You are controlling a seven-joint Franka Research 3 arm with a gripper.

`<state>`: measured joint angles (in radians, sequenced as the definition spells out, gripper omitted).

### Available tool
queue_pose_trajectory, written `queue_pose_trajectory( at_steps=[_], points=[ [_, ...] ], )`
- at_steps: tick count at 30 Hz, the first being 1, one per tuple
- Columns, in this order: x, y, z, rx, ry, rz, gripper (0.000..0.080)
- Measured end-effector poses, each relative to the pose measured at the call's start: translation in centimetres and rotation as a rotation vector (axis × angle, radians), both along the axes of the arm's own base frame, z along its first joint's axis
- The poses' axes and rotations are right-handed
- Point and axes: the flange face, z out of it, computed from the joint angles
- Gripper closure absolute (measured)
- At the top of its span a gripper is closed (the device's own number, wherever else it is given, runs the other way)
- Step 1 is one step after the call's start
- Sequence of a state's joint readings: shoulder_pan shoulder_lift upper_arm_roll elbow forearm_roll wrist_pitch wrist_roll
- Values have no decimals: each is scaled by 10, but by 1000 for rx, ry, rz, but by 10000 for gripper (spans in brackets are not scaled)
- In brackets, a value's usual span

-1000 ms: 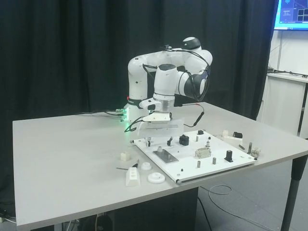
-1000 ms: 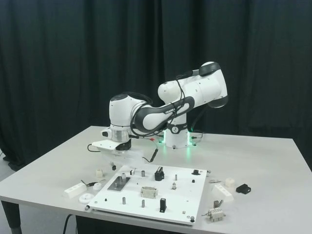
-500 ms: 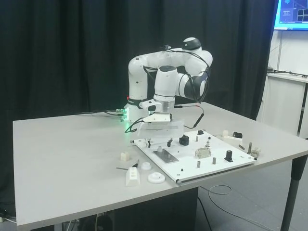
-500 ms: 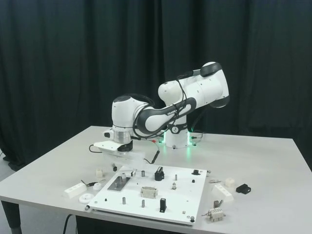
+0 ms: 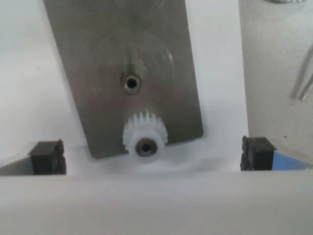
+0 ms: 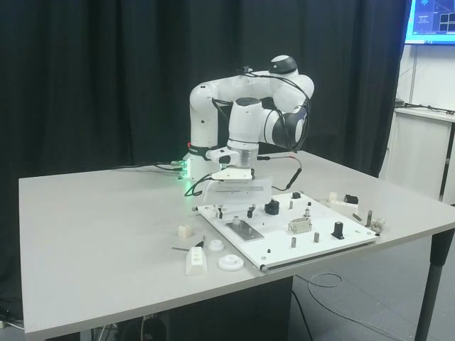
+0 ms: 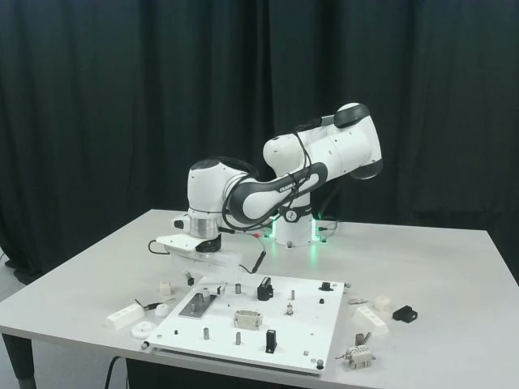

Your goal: Remove small gear.

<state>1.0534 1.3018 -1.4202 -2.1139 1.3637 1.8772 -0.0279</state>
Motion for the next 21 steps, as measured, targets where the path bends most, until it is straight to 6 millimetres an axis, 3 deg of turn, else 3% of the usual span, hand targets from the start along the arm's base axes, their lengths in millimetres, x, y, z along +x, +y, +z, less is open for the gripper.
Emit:
queue_pose_trajectory(
  at_steps=[15,16,21],
  points=[
    [1,2,-8,-9,-9,4,3],
    [1,2,-8,-9,-10,3,130],
    [0,1,-9,-5,-15,-4,130]
  ],
)
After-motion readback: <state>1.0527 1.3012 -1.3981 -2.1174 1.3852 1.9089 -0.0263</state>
